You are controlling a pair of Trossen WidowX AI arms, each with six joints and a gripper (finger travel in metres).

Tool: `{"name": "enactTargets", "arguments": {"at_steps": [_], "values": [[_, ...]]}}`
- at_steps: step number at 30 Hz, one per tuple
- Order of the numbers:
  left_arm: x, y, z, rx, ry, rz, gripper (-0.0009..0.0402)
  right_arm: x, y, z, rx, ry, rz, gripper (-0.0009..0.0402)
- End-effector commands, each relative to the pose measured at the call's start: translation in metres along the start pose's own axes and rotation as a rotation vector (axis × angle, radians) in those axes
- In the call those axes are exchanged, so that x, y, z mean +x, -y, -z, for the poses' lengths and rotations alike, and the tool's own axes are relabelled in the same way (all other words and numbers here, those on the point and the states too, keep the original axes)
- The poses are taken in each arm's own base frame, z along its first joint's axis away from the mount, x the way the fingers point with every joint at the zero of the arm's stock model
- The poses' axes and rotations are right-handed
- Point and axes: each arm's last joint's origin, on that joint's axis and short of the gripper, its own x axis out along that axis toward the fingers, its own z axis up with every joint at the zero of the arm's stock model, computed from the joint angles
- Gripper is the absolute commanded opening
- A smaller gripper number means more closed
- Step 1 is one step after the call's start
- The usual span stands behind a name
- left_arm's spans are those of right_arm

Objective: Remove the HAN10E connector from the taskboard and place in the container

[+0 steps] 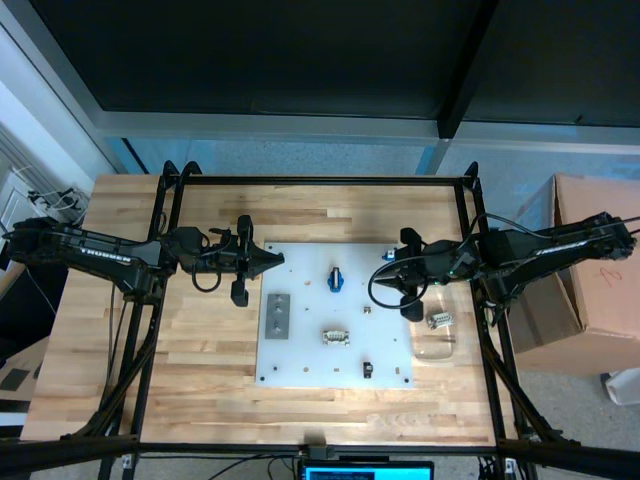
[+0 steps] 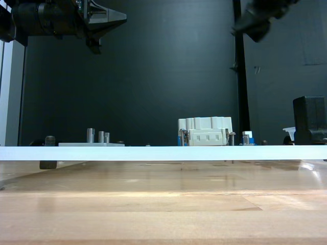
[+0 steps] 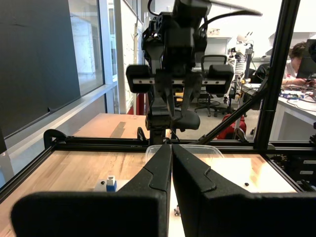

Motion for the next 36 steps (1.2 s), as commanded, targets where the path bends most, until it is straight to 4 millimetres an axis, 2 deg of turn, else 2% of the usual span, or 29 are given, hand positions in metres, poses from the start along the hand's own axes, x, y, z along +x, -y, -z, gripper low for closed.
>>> {"name": "enactTargets", "arguments": {"at_steps": [1, 8, 15, 23, 36], "values": [[0.000, 0.000, 0.000, 0.000, 0.000, 0.000, 0.0000, 0.007, 0.005, -0.004, -0.003, 0.128, -0.021, -0.0004], [0.000, 0.000, 0.000, 0.000, 0.000, 0.000, 0.0000, 0.022, 0.020, 0.000, 0.029, 0.363, -0.108, 0.0001], [0.000, 0.000, 0.000, 0.000, 0.000, 0.000, 0.0000, 0.032, 0.036, 0.017, 0.080, 0.555, -0.142, 0.0000], [0.000, 0.000, 0.000, 0.000, 0.000, 0.000, 0.0000, 0.038, 0.043, 0.036, 0.089, 0.591, -0.122, 0.0000], [0.000, 0.000, 0.000, 0.000, 0.000, 0.000, 0.0000, 0.039, 0.043, 0.037, 0.074, 0.586, -0.114, 0.0000]]}}
